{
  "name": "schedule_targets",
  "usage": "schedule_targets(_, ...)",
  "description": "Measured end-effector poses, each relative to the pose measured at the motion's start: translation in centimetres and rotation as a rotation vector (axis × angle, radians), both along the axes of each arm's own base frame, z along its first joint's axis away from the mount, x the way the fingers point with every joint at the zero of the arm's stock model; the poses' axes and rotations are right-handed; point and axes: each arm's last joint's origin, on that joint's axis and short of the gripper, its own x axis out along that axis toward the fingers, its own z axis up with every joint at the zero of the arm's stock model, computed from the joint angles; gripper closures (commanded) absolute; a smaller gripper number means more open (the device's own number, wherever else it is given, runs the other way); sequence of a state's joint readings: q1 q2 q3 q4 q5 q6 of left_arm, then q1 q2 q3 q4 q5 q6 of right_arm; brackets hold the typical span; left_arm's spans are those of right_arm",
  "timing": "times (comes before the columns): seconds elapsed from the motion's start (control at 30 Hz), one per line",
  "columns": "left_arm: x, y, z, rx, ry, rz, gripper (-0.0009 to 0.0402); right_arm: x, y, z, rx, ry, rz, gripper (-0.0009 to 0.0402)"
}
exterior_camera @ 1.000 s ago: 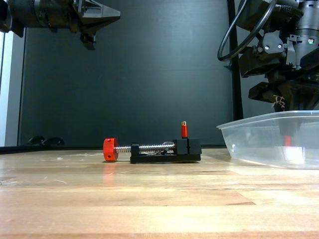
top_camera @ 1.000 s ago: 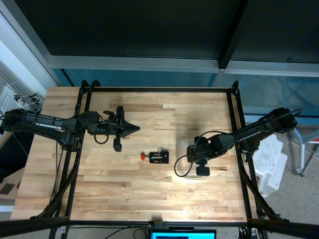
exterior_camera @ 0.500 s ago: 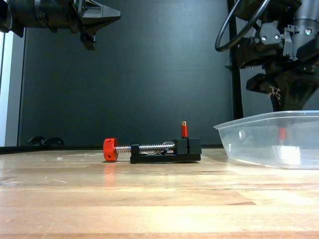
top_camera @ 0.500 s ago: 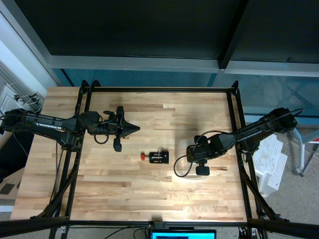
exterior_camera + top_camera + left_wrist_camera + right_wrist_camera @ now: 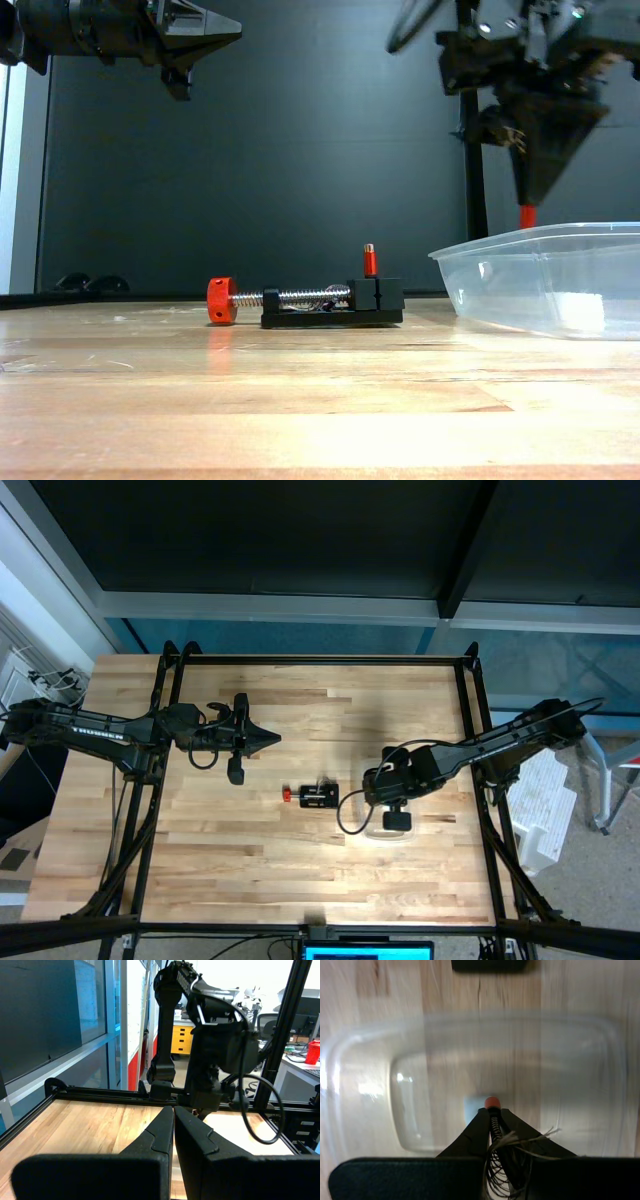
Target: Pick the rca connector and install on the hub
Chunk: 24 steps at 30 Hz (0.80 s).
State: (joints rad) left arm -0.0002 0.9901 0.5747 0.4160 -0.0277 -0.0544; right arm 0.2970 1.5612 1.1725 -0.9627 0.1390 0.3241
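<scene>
The rca connector (image 5: 493,1110) is a tiny piece with a red tip and a coiled, silvery body; the right gripper (image 5: 527,195) pinches it between its fingertips, red tip pointing down; it hangs in the air over the clear tray (image 5: 500,285), with its tip about level with the tray's rim and touching nothing else; a small white cube (image 5: 474,1108) lies on the tray floor right under it; the tray sits on the bench (image 5: 250,860), closer to the right edge than the left; the hub (image 5: 330,300) lies flat near the middle of the bench, just beside the tray on its left but not touching it; its red knob (image 5: 221,299) points toward the left edge, and a little red peg stands up on top; the left gripper (image 5: 270,738) is high in the air over the left half of the bench, well apart from the hub, with its fingers pressed together and holding nothing.
</scene>
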Motion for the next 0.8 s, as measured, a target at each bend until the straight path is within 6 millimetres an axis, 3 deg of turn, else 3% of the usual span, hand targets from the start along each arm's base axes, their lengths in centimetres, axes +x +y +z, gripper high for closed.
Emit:
schedule_targets(0.27, 0.0, 0.0, 0.0, 0.000, 0.000, 0.000, 0.0393, 2.6, 0.3, 1.1, -0.012, -0.006, -0.016, 0.0393)
schedule_targets(0.8, 0.0, 0.0, 0.0, 0.000, 0.000, 0.000, 0.0393, 7.5, 0.0, 1.3, -0.020, -0.010, -0.047, 0.0393)
